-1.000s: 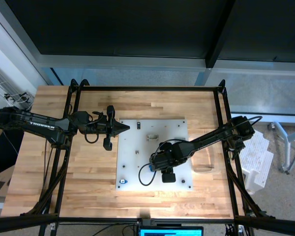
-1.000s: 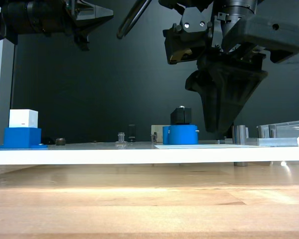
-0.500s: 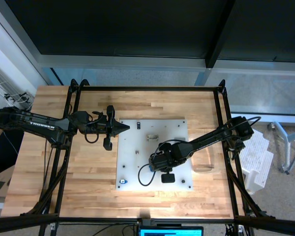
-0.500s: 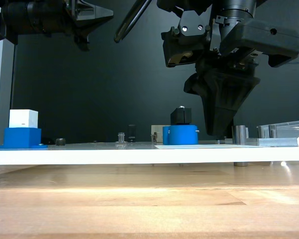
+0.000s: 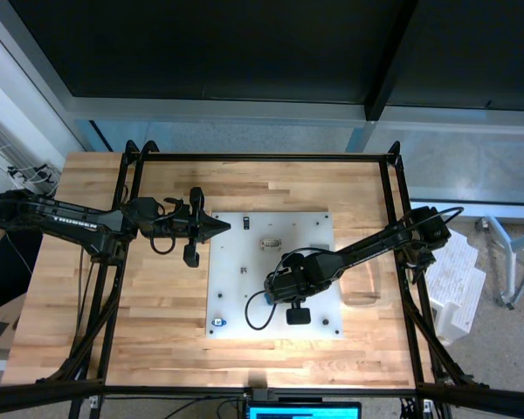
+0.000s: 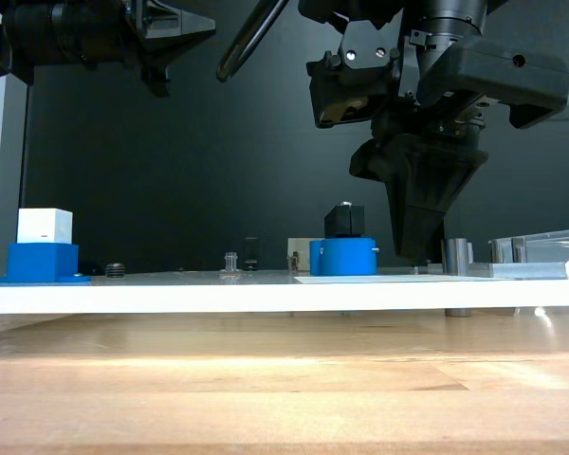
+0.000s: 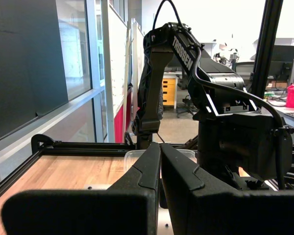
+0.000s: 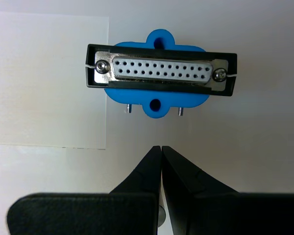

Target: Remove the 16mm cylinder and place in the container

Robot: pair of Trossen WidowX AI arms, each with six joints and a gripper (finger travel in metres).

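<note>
Your right tool (image 8: 160, 148) clenched on nothing, low over white board (image 5: 244, 297) | 16mm cylinder (image 6: 454, 254) upright on board, near that tool's tip | container (image 5: 364, 290) on counter beside board's right edge | left tool (image 5: 224, 225) clenched empty, high over board's left edge

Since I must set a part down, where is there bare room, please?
Bare wood table lies left of the white board and along its near edge. Crowded: mid-board under the shut right end effector, and by the container. The shut left end effector hovers by the board's far-left corner.
</note>
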